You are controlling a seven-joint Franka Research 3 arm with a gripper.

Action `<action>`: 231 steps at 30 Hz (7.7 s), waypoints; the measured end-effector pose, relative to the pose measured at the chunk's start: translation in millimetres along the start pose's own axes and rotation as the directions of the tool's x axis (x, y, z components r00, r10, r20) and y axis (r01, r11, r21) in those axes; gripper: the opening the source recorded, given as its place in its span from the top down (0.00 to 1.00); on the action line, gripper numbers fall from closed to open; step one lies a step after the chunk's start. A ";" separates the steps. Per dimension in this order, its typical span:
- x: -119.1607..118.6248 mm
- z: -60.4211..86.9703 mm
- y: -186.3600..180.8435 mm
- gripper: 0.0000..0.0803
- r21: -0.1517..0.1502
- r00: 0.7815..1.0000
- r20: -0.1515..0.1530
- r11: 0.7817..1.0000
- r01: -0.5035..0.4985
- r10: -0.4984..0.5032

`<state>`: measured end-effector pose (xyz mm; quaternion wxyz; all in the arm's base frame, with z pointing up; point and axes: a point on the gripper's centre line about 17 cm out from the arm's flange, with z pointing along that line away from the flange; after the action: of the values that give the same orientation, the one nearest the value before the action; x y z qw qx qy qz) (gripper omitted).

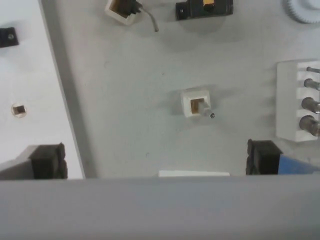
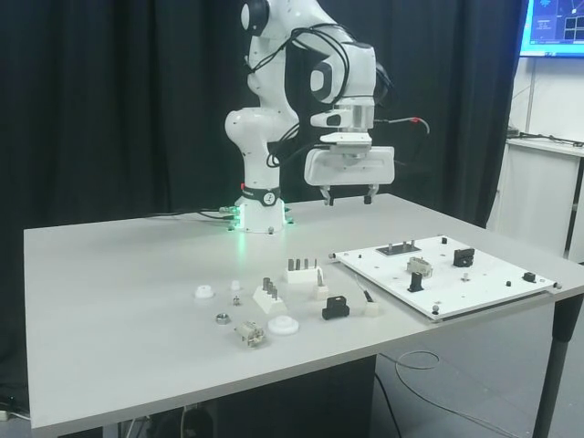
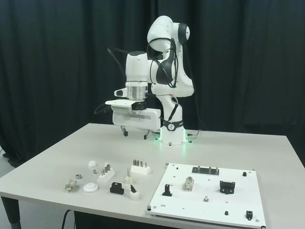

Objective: Pick Ethernet.

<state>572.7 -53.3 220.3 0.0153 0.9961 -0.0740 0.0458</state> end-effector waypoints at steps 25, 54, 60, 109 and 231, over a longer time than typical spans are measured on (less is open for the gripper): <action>5.1 2.3 -0.6 0.00 0.005 1.000 -0.015 1.000 -0.007 0.007; 17.0 -3.8 16.0 0.00 0.005 0.999 -0.048 1.000 -0.025 0.025; 18.5 -3.9 20.4 0.00 0.006 0.998 -0.052 0.999 -0.034 0.034; -10.5 73.0 56.9 0.00 0.026 0.998 0.054 0.999 -0.035 0.034; -15.5 143.9 54.7 0.91 0.085 0.992 -0.033 0.989 -0.122 0.125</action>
<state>562.1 -110.5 77.0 -0.0275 0.9883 -0.1335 0.0686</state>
